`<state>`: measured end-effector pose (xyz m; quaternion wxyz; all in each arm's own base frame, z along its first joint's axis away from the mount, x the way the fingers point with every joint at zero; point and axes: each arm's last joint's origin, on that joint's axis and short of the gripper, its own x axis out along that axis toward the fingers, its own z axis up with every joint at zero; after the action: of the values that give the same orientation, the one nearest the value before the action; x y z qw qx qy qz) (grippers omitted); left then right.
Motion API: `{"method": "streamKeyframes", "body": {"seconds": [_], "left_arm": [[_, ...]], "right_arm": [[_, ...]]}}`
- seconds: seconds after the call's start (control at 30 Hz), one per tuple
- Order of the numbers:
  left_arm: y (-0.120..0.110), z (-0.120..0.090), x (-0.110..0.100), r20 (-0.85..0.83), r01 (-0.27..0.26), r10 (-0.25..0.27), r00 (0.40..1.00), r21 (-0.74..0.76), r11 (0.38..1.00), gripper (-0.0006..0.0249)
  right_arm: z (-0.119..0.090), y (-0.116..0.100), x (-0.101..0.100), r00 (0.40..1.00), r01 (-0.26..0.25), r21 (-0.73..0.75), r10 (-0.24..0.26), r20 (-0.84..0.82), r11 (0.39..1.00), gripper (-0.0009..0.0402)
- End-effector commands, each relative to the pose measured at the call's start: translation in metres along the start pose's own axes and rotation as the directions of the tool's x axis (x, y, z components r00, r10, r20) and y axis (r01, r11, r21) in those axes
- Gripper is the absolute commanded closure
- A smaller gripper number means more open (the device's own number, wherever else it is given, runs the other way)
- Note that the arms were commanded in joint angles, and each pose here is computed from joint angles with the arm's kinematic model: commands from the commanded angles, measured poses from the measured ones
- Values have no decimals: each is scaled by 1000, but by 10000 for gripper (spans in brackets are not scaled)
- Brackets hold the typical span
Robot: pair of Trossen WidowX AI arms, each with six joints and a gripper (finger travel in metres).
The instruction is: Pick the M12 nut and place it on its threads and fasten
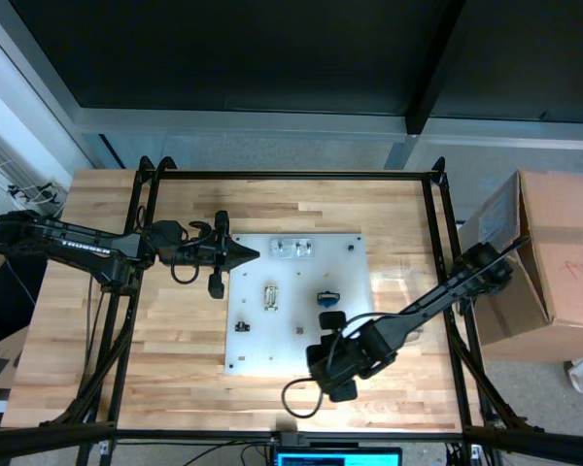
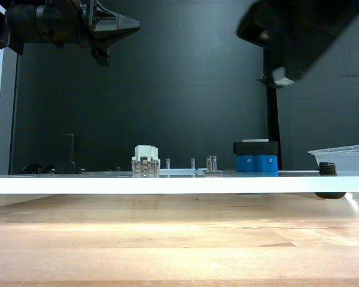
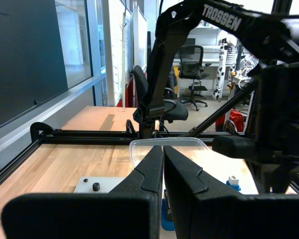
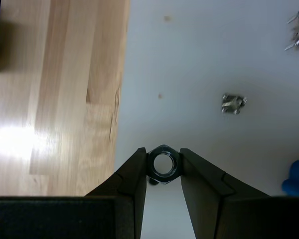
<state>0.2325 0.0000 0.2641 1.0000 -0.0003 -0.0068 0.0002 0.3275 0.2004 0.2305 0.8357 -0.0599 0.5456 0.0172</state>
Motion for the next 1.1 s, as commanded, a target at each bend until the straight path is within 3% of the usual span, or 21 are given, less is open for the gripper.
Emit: {"method": "streamKeyframes", "body": {"seconds": [0.03, 0.4, 0.8, 1.1], "left_arm": [[0, 0, 0, 0, 0, 0, 1000, 0, 1000, 243], [0, 0, 0, 0, 0, 0, 1000, 0, 1000, 243], [0, 0, 0, 0, 0, 0, 1000, 0, 1000, 243], [0, 0, 0, 0, 0, 0, 1000, 0, 1000, 243]], "right_arm": [[-18, 3, 10, 1000, -11, -11, 11, 16, 1000, 389], [-51, 6, 42, 999, -32, -60, 35, 36, 998, 389], [-60, 3, 50, 999, -26, -55, 27, 19, 998, 389], [-62, 3, 53, 999, -37, 101, 33, 35, 994, 389]]}}
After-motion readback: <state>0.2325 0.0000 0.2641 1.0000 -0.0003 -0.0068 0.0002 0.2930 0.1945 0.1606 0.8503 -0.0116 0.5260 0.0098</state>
